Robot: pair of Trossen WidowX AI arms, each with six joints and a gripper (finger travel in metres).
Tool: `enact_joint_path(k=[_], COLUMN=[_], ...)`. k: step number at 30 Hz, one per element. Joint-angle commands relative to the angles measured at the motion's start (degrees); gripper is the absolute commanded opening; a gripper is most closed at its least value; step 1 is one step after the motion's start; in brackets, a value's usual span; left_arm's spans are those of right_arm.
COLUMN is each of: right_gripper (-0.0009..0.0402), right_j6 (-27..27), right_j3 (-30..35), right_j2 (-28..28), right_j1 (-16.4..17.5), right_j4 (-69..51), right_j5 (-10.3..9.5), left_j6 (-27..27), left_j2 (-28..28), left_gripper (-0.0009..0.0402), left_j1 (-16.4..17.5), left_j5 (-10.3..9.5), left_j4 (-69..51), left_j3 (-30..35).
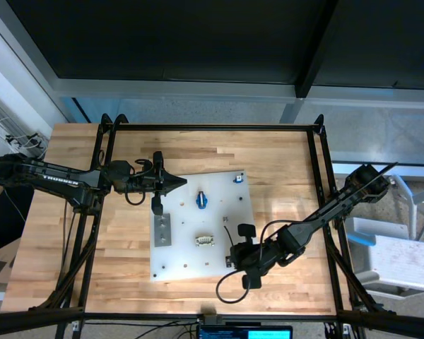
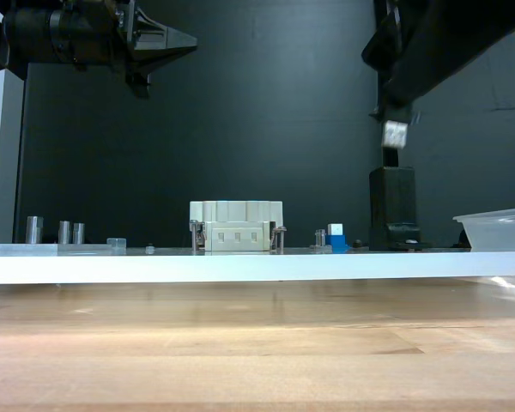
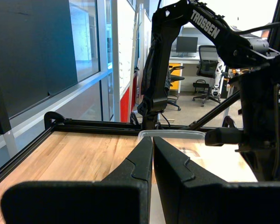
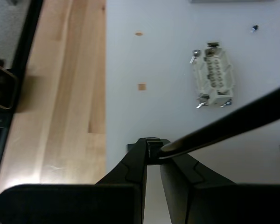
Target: Remove the USB connector from the USB hub and place in the container
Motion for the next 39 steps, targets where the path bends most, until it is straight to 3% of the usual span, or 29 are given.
enact_joint_path(k=[1,8,13,22,39], right_gripper=[0.0000,0.0000,0.0000,0.0000,0.0000], right_j6=[-0.15,2.71,4.68,9.64,21.88], right_j3=[-0.02,0.07,0.09,-1.05,-12.00], right_j2=[-0.24,-2.34,-4.48,-9.09,-21.55], right_j1=[-0.02,-0.13,-0.68,-0.92,-0.85], right_j4=[-0.31,-3.74,-6.67,-13.31,-19.37], right_j5=[-0.63,-2.47,-5.27,-4.96,-5.01], left_j6=[0.00,0.00,0.00,0.00,0.02], left_j2=[0.00,0.00,0.00,0.00,0.00], left_gripper=[0.0001,0.0001,0.0001,0.0001,0.0001], left_j1=[0.00,0.00,0.00,0.00,0.02], left_j5=[0.00,0.00,0.00,0.00,0.00], left_j4=[0.02,0.02,0.02,0.02,0.02], left_j3=[0.00,0.00,0.00,0.00,0.00])
